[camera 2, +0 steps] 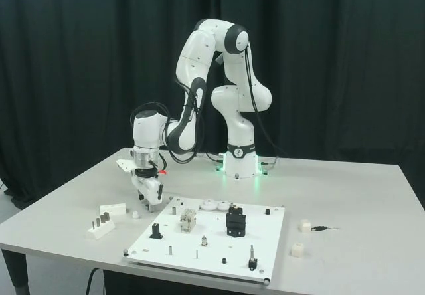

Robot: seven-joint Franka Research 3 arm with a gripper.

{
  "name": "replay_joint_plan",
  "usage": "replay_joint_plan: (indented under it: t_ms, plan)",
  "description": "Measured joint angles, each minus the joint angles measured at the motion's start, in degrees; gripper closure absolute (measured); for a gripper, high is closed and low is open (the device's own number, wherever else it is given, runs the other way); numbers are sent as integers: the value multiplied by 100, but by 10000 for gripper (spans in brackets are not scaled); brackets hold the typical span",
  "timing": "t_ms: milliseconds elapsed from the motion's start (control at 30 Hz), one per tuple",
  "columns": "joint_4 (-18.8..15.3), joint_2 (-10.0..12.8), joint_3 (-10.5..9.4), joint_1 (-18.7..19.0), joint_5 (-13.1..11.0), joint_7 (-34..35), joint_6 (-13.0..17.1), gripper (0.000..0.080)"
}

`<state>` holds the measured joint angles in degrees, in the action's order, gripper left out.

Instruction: Pick bolt 4.

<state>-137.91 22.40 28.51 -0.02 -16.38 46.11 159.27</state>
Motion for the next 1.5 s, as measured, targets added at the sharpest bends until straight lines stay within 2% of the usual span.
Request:
replay_joint_plan:
  t_ms: [233,267,433,467,767,800,1100,1500]
  plan:
    - [0,51,0,-2,-91,-176,-2,3]
    - [0,57,0,-2,-110,-203,-4,136]
    - [0,71,-3,-2,-182,-307,-20,136]
    - [0,71,-5,-2,-190,-311,-26,318]
    - [4,68,-23,-1,-212,-324,-59,318]
    - [4,68,-24,-1,-212,-326,-62,576]
    - [39,35,-35,1,-216,-328,-110,576]
    - [60,-181,-20,2,-216,-328,-262,576]
